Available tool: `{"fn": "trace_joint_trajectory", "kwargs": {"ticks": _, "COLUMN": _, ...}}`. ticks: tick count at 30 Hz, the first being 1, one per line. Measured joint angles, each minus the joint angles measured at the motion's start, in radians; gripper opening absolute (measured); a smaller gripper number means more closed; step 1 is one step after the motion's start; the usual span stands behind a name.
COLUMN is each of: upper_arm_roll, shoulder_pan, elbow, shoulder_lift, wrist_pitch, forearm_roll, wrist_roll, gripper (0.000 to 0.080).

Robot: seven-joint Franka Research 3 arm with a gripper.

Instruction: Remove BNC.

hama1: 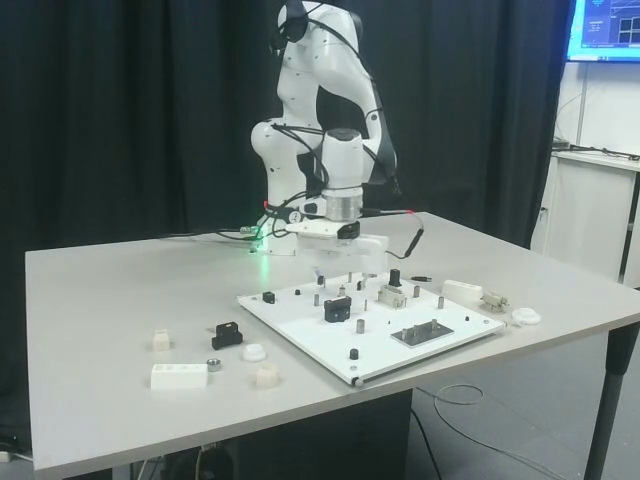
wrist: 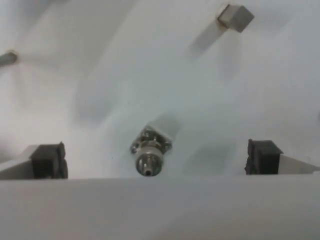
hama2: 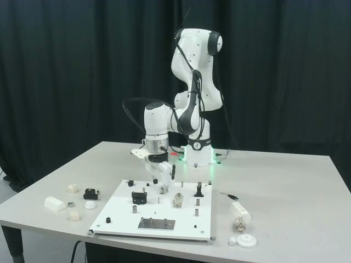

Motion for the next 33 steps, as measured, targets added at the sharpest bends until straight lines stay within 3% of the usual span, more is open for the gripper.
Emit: {"fn": "trace_joint_trajectory", "kwargs": {"ticks": 33, "upper_arm_roll": 0.034, "shoulder_pan": 0.003, "elbow": -0.030, "shoulder_lift": 0.030, "wrist_pitch": 0.063, "forearm_roll": 0.008, "wrist_roll": -0.018, "gripper": 0.0800}}
